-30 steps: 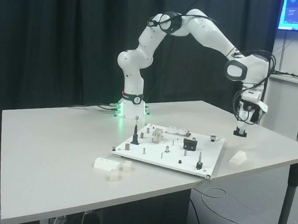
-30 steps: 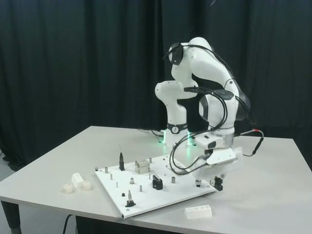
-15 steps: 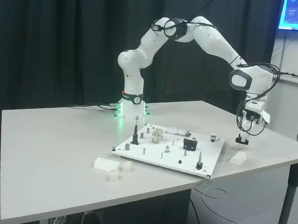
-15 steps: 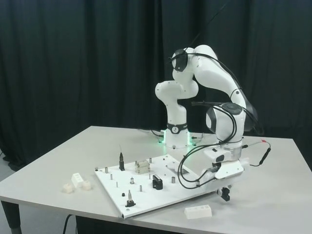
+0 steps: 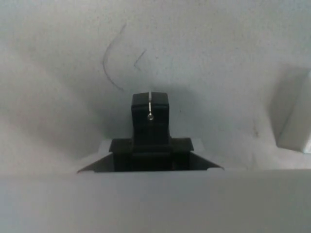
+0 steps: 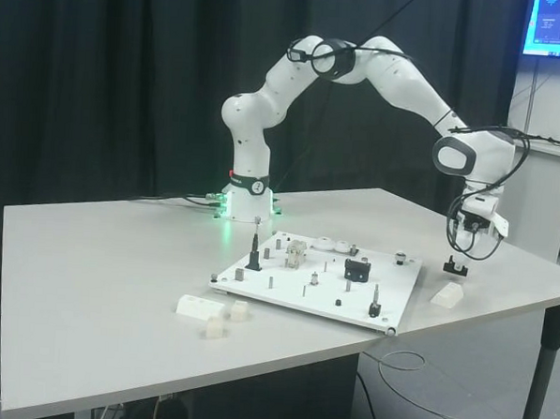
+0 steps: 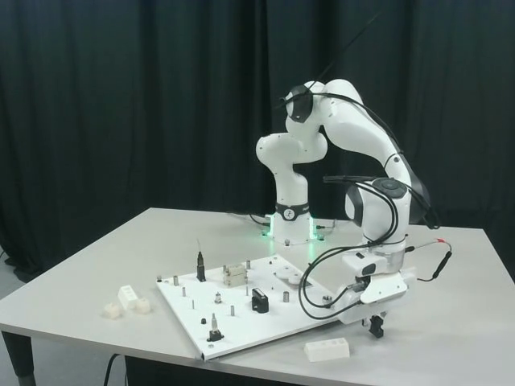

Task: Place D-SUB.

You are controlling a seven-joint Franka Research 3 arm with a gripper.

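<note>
The pincer [image 5: 150,127] is pinched tight on the small black D-SUB [image 5: 150,114], low over the grey counter [image 6: 90,256], near a white block [image 6: 447,294]. It looks light and hard. Holding its flat sides seems best.

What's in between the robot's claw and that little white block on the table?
Nothing but bare grey table. In the first room view, the claw hangs just above the white block, apart from it.
</note>
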